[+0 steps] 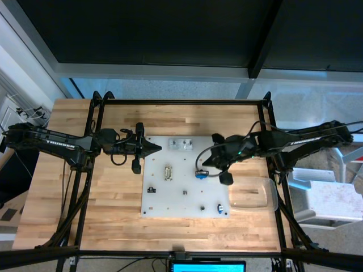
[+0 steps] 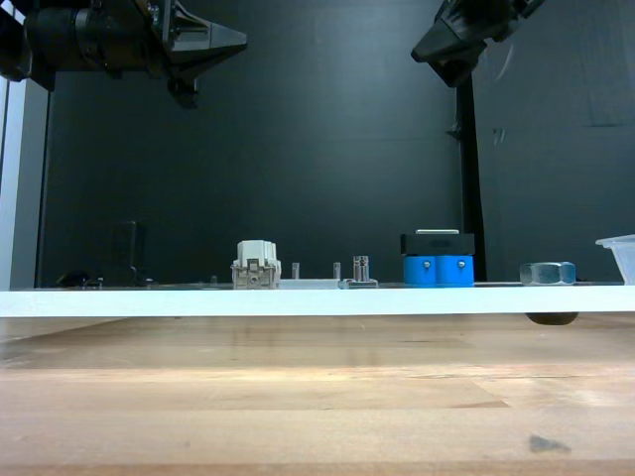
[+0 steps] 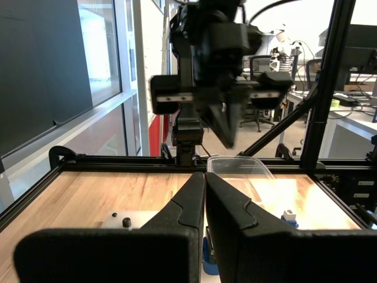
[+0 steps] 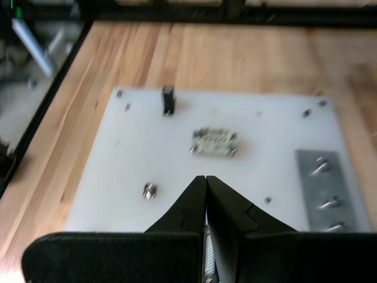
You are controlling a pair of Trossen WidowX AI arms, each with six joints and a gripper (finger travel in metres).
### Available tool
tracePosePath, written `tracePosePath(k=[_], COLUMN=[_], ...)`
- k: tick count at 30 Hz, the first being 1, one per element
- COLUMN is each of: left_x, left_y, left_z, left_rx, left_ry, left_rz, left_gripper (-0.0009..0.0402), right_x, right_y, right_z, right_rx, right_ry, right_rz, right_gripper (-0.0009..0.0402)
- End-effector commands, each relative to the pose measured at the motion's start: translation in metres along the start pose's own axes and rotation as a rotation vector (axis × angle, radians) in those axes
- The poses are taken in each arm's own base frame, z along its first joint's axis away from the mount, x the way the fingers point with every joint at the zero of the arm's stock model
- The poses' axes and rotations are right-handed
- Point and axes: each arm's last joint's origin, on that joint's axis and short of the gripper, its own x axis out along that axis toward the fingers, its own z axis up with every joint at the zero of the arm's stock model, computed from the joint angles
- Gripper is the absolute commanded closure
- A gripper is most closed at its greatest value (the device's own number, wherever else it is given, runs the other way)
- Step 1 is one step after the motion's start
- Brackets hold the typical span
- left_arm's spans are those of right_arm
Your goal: Unfasten the M12 fastener and place in the container
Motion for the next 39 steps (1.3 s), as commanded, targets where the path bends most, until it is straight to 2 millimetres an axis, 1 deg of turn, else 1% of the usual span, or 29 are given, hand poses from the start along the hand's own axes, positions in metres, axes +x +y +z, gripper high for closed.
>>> tracePosePath(k=[1,7,11,16,23,27,31,34,39], left_x=[0.000,0.000,0.000,0.000,0.000,0.000,0.000,0.000,0.000], left_y=[0.000,0.000,0.000,0.000,0.000,0.000,0.000,0.000,0.000], left_z=[0.000,0.000,0.000,0.000,0.000,0.000,0.000,0.000,0.000], left_rx=[0.000,0.000,0.000,0.000,0.000,0.000,0.000,0.000,0.000], left_ry=[-0.001,-0.001,-0.001,-0.001,0.000,-0.001,-0.001,-0.001,-0.001], left_rz=[0.000,0.000,0.000,0.000,0.000,0.000,0.000,0.000,0.000], left_gripper=[0.0393,0.0393,0.0393,0.0393,0.0393,0.0393,0.0393,0.0393,0.0393], right_x=[0.012,0.034,0.050,0.070,0.093,0.101,0.110,0.115,0.125], right_y=[0.013,0.036,0.048,0.062,0.088,0.099,0.109,0.118,0.126], right_z=[0.008,0.021,0.024,0.026,0.030,0.030,0.026,0.021,0.011], right_rx=[-0.039,-0.095,-0.104,-0.027,0.067,0.187,0.323,0.346,0.425], right_ry=[0.102,0.270,0.376,0.506,0.612,0.649,0.670,0.690,0.732], right_rz=[0.024,0.060,0.065,0.039,-0.019,-0.068,-0.121,-0.126,-0.154], right_gripper=[0.0393,0.0393,0.0393,0.0393,0.0393,0.0393,0.0391,0.0370,0.0303])
